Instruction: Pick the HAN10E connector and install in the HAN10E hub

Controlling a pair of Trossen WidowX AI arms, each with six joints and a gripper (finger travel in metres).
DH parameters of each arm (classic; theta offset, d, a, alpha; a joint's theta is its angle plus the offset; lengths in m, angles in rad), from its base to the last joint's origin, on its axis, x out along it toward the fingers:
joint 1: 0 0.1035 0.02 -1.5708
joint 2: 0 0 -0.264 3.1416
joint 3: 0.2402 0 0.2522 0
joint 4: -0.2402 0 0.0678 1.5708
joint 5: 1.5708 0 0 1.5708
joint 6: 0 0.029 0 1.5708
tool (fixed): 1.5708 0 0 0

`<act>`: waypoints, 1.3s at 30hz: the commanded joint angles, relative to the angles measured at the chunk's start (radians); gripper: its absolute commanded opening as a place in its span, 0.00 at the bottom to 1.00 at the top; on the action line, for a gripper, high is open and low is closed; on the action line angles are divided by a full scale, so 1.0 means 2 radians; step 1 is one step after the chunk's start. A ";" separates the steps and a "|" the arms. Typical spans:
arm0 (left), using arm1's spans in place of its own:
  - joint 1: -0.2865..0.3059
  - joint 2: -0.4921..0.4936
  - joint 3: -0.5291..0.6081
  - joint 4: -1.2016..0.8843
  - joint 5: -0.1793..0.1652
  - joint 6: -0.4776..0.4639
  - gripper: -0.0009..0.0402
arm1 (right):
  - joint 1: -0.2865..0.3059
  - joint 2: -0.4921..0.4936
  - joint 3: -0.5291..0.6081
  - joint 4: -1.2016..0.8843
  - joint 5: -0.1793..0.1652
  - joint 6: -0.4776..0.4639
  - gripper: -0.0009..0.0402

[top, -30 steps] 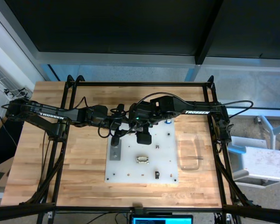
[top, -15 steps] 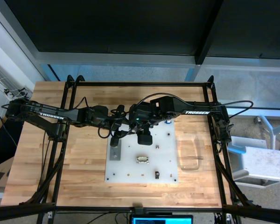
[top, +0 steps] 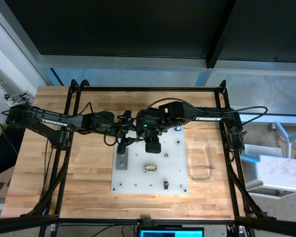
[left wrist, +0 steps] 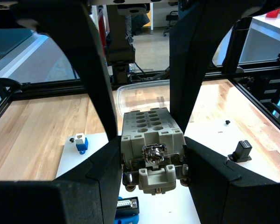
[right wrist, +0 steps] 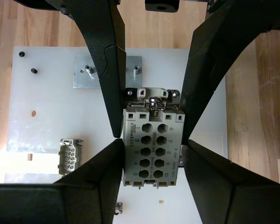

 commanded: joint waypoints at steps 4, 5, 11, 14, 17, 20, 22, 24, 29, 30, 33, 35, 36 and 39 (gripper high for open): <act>0.000 0.000 0.000 0.002 0.004 0.000 0.29 | 0.000 0.000 0.000 0.002 0.002 -0.002 0.31; 0.000 0.000 0.000 0.002 0.003 0.000 0.29 | 0.000 0.000 0.000 0.002 0.002 -0.002 0.30; 0.000 0.000 0.000 0.002 0.000 -0.002 0.29 | 0.000 0.000 0.000 0.002 0.002 -0.002 0.25; 0.000 0.000 0.000 0.002 0.000 -0.002 0.29 | 0.000 0.000 0.000 0.002 0.002 -0.003 0.22; 0.000 0.000 0.000 0.002 0.000 -0.002 0.29 | 0.000 0.000 0.000 0.002 0.002 -0.003 0.21; 0.000 0.000 0.000 0.002 -0.004 -0.002 0.31 | 0.000 -0.001 0.000 0.001 0.002 -0.003 0.20; 0.000 0.000 0.000 0.002 -0.010 -0.007 0.34 | 0.000 -0.001 0.000 0.001 0.002 -0.003 0.20; 0.000 0.000 0.000 0.001 -0.010 -0.009 0.40 | 0.000 -0.002 0.000 0.001 0.002 -0.003 0.19; 0.000 0.000 0.000 0.001 -0.011 -0.025 0.58 | 0.000 -0.005 0.000 -0.001 0.002 -0.003 0.18; 0.000 0.000 0.000 0.001 -0.011 -0.027 0.62 | 0.000 -0.006 0.000 0.000 0.002 -0.003 0.18; 0.000 0.000 0.000 -0.004 -0.011 -0.028 0.69 | 0.000 -0.009 0.000 -0.002 0.002 -0.003 0.18; 0.000 -0.001 0.000 -0.004 -0.011 -0.028 0.72 | 0.000 -0.012 0.000 -0.005 0.002 -0.002 0.18; 0.000 -0.001 0.000 -0.004 -0.011 -0.028 0.72 | 0.000 -0.014 0.000 -0.007 0.001 -0.001 0.18; 0.000 -0.008 0.000 -0.014 -0.012 -0.028 0.72 | 0.002 -0.018 0.000 -0.021 0.002 0.001 0.18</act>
